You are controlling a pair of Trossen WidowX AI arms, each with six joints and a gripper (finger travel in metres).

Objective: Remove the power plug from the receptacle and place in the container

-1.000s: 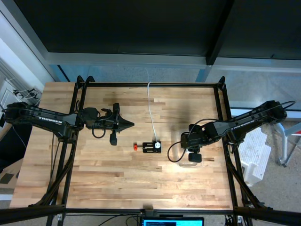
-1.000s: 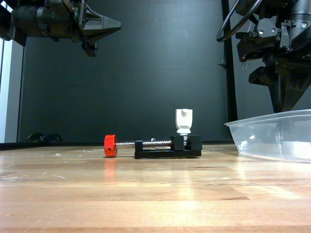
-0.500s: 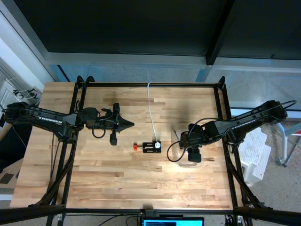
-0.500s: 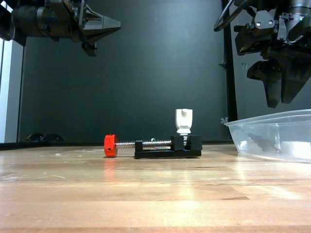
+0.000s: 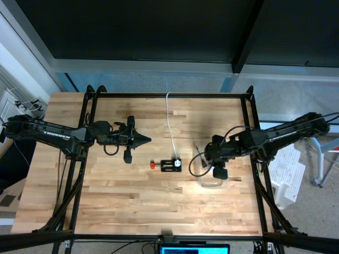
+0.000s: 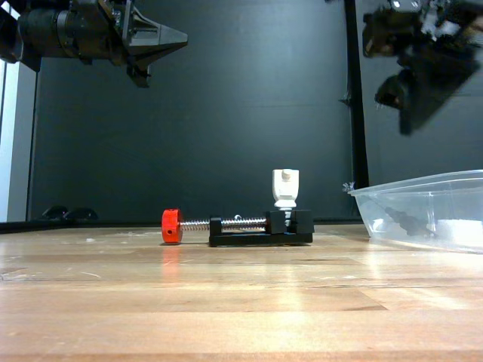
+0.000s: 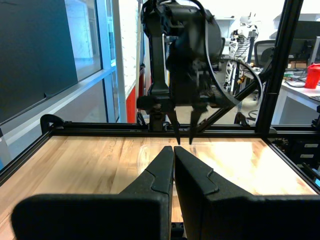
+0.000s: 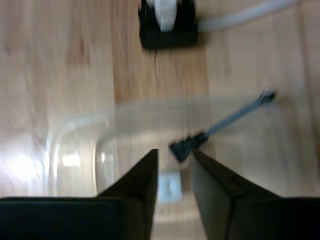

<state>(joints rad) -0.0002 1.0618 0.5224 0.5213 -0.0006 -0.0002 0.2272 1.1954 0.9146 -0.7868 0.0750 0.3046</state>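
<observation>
Plug (image 6: 398,218), probably light and stiff, grippable by its body, lies in tray (image 6: 423,185) beneath released right claw (image 8: 174,151); left claw (image 7: 173,149) clenched aloft.

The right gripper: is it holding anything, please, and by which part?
Nothing. The right gripper hangs open above the container, where the plug lies loose. The left gripper, shut and empty, hovers over the table's left side.
</observation>
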